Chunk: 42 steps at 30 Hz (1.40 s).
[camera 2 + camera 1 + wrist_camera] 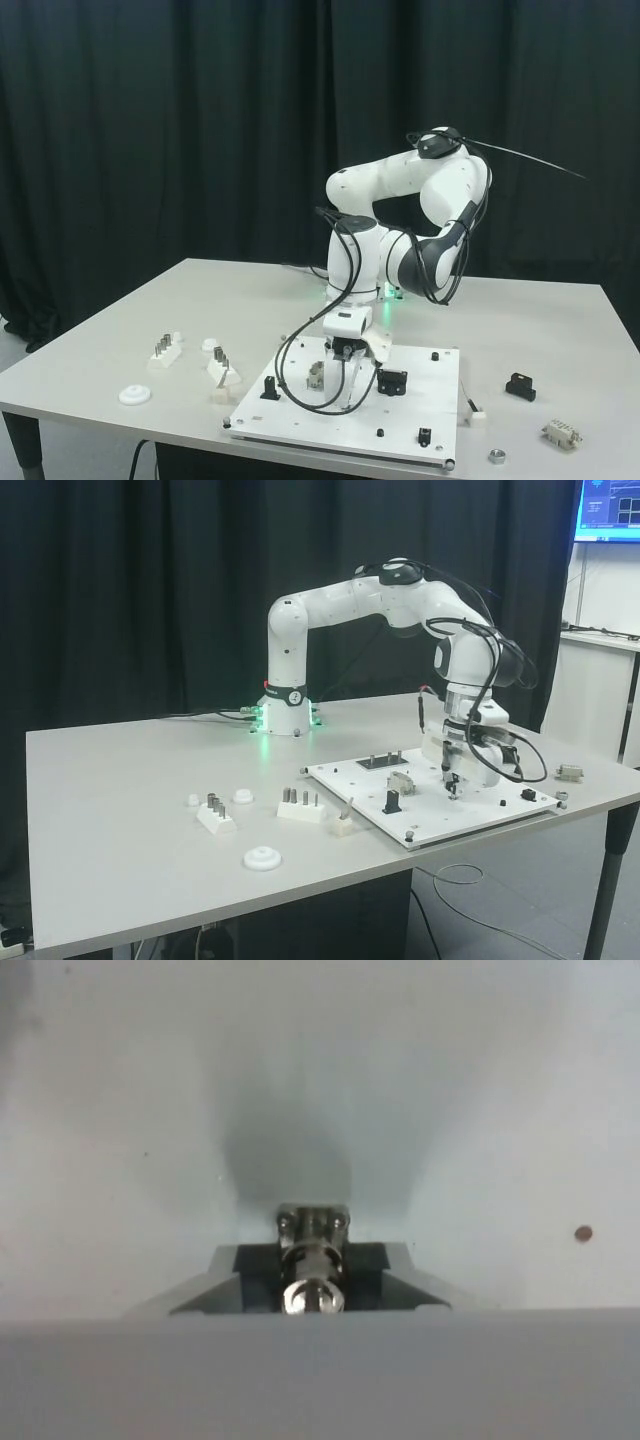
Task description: Insert BNC.
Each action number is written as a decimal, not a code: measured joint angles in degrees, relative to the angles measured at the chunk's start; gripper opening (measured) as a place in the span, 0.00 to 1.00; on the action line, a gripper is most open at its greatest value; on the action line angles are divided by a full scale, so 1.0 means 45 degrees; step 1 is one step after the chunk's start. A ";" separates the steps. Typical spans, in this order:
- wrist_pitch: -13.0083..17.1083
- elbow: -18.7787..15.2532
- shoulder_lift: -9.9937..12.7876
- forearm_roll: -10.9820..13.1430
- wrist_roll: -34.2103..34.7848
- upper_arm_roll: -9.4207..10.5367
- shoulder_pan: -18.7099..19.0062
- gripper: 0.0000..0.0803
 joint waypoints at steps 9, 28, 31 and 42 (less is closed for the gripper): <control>-0.0006 -0.0016 -0.0008 0.0020 0.1768 0.0000 0.0000 0.15; -0.0064 -0.0035 -0.0033 0.0065 0.4873 -0.0002 -0.0010 0.15; -0.0090 -0.0033 -0.0040 0.0078 0.5262 -0.0002 -0.0023 0.15; -0.0242 0.0021 -0.0055 0.0147 0.6960 -0.0006 -0.0116 0.15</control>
